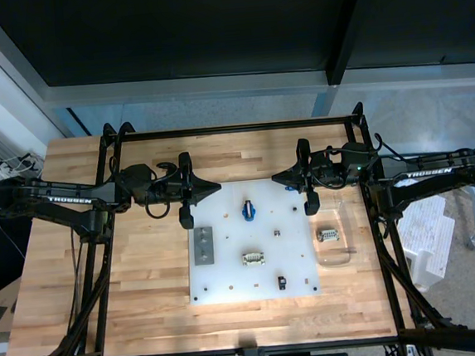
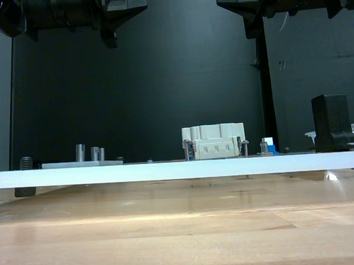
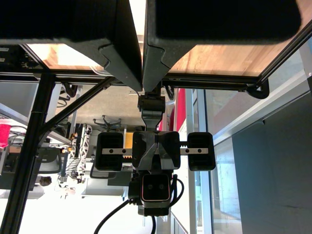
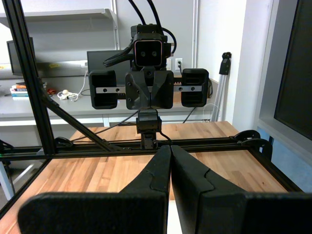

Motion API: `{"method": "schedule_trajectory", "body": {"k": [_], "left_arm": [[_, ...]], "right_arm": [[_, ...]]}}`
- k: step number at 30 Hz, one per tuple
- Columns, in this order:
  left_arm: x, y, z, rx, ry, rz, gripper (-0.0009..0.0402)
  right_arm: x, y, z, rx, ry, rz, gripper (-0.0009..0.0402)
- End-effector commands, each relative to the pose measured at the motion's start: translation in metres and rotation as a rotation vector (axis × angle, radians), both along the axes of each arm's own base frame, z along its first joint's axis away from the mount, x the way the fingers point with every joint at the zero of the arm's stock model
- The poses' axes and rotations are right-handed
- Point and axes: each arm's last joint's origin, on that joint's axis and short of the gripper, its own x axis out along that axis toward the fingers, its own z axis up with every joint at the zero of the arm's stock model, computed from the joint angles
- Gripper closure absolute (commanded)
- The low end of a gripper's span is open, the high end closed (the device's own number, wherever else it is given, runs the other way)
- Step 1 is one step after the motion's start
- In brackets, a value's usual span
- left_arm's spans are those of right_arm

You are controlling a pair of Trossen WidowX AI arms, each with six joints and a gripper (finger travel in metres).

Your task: Pick the HAN10E connector and install on the hub

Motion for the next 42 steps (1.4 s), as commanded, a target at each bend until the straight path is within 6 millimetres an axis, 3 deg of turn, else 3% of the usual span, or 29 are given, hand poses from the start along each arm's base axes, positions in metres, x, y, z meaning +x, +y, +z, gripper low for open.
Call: {"method": "schedule_trajectory", "body": {"k": [1,34,42], "left_arm": [[0.000,0.000,0.000,0.001,-0.001,0.000,0.0393],[0.000,0.000,0.000,0.000,-0.001,0.000,0.0393],[0.000,0.000,0.000,0.000,-0.001,0.000,0.0393]], "right_arm": [[0.000,0.000,0.000,0.000,0.003,0.000,0.0393],[-0.001,0.000,0.000,0.002,0.006,0.002,0.0393],[-0.006,0.001,0.011,0.026,0.315,0.002,0.0393]]}}
